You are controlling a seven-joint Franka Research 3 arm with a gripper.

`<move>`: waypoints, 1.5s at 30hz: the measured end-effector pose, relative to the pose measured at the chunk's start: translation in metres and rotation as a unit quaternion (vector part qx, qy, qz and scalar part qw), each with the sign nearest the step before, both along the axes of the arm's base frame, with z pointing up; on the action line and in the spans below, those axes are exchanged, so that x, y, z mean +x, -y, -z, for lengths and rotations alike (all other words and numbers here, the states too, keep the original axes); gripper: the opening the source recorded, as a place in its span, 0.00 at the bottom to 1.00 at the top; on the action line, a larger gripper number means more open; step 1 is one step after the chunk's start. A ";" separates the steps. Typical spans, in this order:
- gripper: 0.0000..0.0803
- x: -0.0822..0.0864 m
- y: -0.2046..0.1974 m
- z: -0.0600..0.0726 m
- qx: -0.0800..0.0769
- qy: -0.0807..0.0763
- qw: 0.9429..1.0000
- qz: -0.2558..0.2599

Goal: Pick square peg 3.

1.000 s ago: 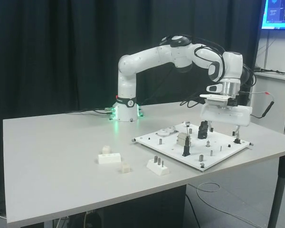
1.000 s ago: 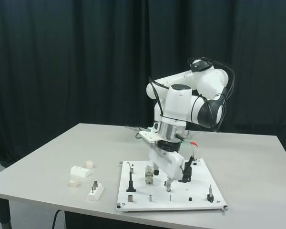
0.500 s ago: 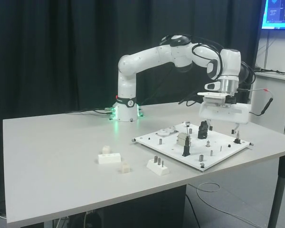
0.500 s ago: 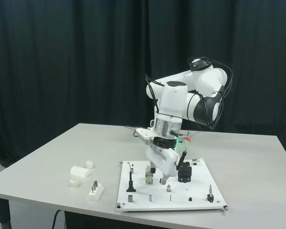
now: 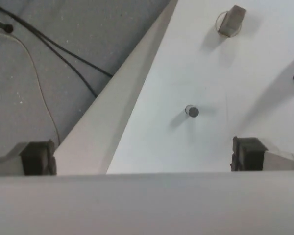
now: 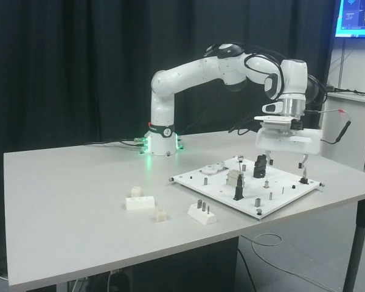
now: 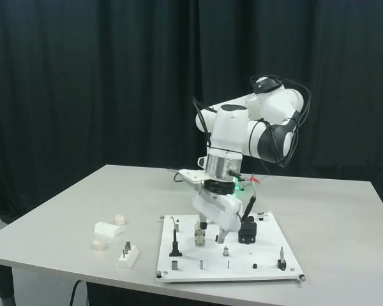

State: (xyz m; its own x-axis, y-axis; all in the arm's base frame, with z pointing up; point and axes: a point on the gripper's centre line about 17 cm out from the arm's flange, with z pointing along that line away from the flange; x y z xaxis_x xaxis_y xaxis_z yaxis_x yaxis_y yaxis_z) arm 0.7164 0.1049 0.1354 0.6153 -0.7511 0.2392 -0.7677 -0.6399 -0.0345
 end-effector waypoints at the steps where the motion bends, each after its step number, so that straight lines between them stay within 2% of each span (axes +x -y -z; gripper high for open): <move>1: 1.00 0.000 0.001 -0.001 0.000 0.000 1.000 0.000; 6: 1.00 -0.001 0.005 -0.005 0.002 -0.003 1.000 -0.004; 11: 1.00 -0.004 0.014 -0.011 -0.002 -0.013 1.000 -0.022; 19: 1.00 -0.022 0.042 -0.026 -0.016 -0.049 0.996 -0.077; 26: 1.00 -0.041 0.067 -0.037 -0.023 -0.081 0.988 -0.131; 30: 1.00 -0.053 0.081 -0.040 -0.024 -0.098 0.980 -0.172; 35: 1.00 -0.065 0.098 -0.043 -0.025 -0.115 0.967 -0.225; 38: 1.00 -0.074 0.107 -0.044 -0.024 -0.126 0.956 -0.264; 45: 1.00 -0.092 0.125 -0.039 -0.019 -0.149 0.922 -0.356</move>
